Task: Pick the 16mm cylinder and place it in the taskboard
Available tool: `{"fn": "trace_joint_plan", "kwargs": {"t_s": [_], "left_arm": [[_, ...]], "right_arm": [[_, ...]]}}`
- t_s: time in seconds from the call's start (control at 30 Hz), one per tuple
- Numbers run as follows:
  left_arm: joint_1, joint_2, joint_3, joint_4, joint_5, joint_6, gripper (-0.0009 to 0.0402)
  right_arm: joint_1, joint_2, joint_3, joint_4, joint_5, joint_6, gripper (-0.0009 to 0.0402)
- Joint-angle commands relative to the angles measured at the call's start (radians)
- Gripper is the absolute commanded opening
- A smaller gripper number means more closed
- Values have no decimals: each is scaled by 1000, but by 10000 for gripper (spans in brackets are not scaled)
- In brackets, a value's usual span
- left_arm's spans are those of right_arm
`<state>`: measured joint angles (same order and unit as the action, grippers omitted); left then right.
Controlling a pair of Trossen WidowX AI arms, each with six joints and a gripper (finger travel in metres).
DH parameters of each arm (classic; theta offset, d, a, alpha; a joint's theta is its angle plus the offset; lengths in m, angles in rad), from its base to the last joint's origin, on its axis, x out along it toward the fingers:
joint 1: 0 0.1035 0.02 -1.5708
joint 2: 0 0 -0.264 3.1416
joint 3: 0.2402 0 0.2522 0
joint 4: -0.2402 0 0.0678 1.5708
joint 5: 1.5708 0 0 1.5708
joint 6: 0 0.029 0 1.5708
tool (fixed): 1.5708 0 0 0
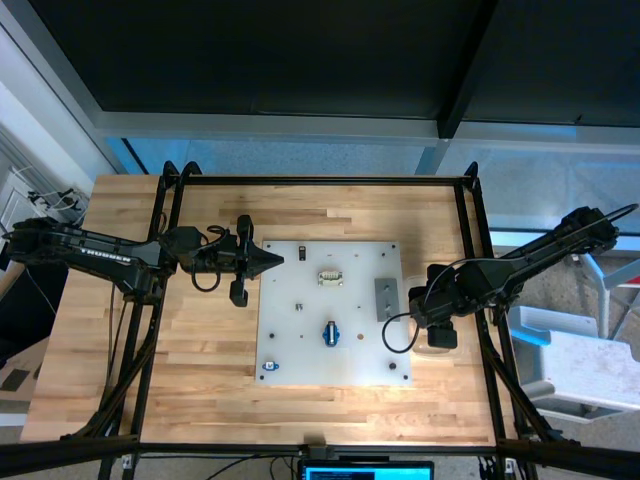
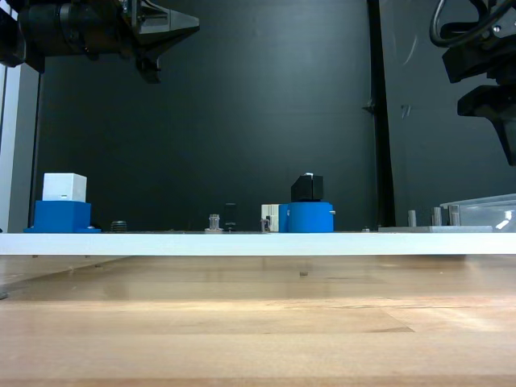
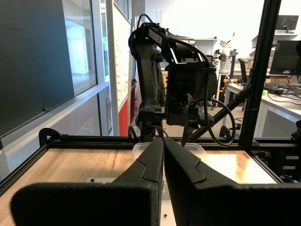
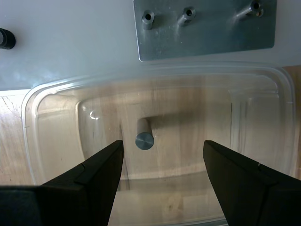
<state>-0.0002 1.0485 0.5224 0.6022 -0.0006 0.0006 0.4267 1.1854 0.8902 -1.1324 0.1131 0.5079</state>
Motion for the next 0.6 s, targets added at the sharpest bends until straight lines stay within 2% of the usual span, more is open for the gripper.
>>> {"fn": "trace_joint_plan", "kwargs": {"t_s": [0.03, 0.37, 0.6], "left_arm": [[0, 0, 0, 0, 0, 0, 0], [0, 0, 0, 0, 0, 0, 0], [0, 0, 0, 0, 0, 0, 0]], "right_arm": [[10, 2, -6, 3, 1, 27, 236], [47, 2, -69, 76, 2, 61, 236], [50, 2, -99, 101, 2, 61, 236]]}}
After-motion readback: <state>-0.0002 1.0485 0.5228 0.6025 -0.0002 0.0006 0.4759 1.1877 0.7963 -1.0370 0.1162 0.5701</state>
